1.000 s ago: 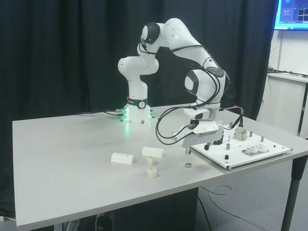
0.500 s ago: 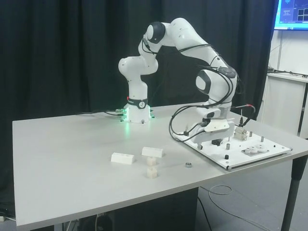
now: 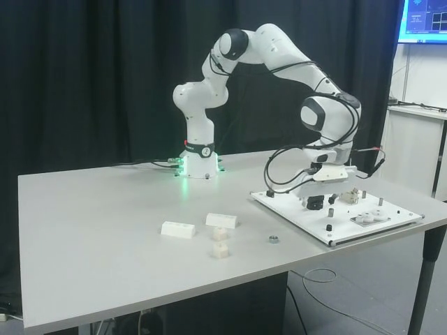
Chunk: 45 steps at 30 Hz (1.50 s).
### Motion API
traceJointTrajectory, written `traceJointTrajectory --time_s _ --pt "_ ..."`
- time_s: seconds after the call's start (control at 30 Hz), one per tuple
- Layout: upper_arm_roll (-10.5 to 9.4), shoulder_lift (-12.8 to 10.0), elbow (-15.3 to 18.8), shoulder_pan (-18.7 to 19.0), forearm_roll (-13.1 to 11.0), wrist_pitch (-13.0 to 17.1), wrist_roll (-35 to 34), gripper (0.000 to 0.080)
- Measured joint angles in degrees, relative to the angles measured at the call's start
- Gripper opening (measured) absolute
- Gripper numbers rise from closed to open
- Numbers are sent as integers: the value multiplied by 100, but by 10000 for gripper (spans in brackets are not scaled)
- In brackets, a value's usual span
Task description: Remove round peg 4.
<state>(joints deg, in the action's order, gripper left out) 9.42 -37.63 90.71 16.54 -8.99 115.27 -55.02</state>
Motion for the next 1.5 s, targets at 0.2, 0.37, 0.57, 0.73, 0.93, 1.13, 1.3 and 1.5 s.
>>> traceJointTrajectory --time_s 0.2,0.37,0.57,0.73,0.93,1.13,1.3,1.5 --pt "1 60 116 183 28 97 -289 800" --pt "1 76 205 300 28 220 -455 800" --pt "1 79 322 406 28 447 -587 800" --pt "1 80 422 464 28 641 -672 800" --pt "1 84 532 513 28 857 -714 800" --pt "1 84 604 525 28 1002 -739 800" --pt "2 85 673 525 28 1141 -739 800" --pt "2 85 717 525 28 1233 -739 800"
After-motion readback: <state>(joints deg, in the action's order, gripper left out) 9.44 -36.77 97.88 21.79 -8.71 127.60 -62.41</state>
